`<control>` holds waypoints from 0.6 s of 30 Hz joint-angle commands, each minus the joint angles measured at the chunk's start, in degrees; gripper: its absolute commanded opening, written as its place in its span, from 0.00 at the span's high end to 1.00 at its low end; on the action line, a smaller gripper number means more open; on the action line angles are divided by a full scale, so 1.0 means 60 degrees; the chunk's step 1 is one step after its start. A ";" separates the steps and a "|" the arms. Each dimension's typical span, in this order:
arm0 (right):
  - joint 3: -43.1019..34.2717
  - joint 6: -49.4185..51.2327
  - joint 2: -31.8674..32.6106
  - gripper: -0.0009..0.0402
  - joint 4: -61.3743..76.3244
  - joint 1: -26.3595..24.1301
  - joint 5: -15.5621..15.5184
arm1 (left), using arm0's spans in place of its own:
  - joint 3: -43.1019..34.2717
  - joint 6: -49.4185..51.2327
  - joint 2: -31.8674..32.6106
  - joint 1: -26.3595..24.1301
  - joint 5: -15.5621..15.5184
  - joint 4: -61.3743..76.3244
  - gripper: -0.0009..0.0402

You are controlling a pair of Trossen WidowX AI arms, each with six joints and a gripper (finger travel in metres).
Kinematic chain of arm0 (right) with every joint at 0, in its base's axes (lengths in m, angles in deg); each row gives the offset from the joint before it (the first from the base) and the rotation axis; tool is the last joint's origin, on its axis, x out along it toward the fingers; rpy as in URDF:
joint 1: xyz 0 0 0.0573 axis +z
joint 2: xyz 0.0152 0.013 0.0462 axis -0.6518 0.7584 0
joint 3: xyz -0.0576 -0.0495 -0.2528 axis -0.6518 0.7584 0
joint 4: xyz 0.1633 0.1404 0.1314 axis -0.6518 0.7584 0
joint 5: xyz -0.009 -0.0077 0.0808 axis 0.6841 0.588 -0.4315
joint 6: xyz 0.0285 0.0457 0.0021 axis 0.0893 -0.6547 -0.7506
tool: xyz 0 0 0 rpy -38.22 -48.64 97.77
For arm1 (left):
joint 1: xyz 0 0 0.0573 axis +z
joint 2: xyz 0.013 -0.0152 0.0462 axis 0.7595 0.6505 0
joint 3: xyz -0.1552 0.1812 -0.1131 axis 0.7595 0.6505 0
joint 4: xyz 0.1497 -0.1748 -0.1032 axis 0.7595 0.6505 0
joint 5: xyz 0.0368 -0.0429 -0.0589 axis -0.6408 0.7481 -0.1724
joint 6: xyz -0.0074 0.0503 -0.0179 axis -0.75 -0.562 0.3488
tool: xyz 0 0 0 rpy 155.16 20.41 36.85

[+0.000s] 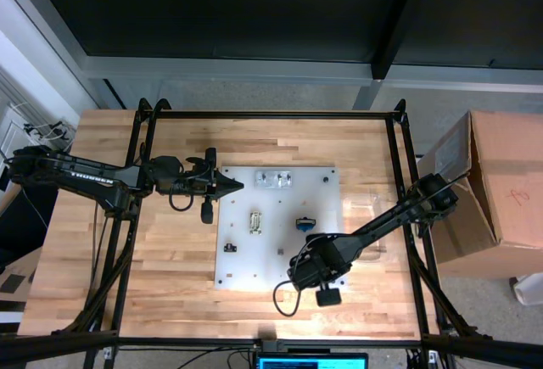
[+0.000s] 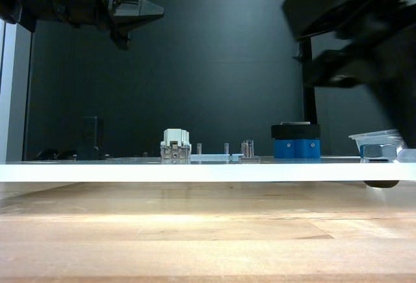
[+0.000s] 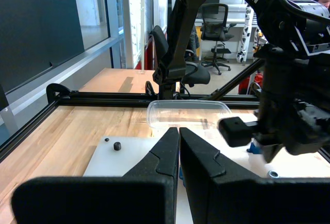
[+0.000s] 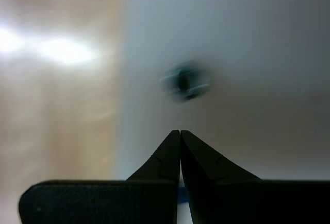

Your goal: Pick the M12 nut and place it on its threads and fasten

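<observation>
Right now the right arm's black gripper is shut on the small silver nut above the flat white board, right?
Not quite. The right gripper is shut above the white board, but on nothing: the right wrist view shows the small silver nut clear of it, down on the board, apparently on its stud. The left gripper, also shut, hangs high over the board's far left edge.

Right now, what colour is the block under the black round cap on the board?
The block is blue, clearest in the low view.

Smooth white plastic board [image 1: 254, 259] on pale wooden table [image 1: 170, 250]; shiny silver metal nut [image 2: 377, 151]
</observation>
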 commanded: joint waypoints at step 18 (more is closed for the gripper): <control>0.0029 -0.0131 0.0026 0.98 -0.0423 0.0011 -0.1330 | 0.0000 -0.0004 0.0000 0.0000 0.0000 -0.0011 0.98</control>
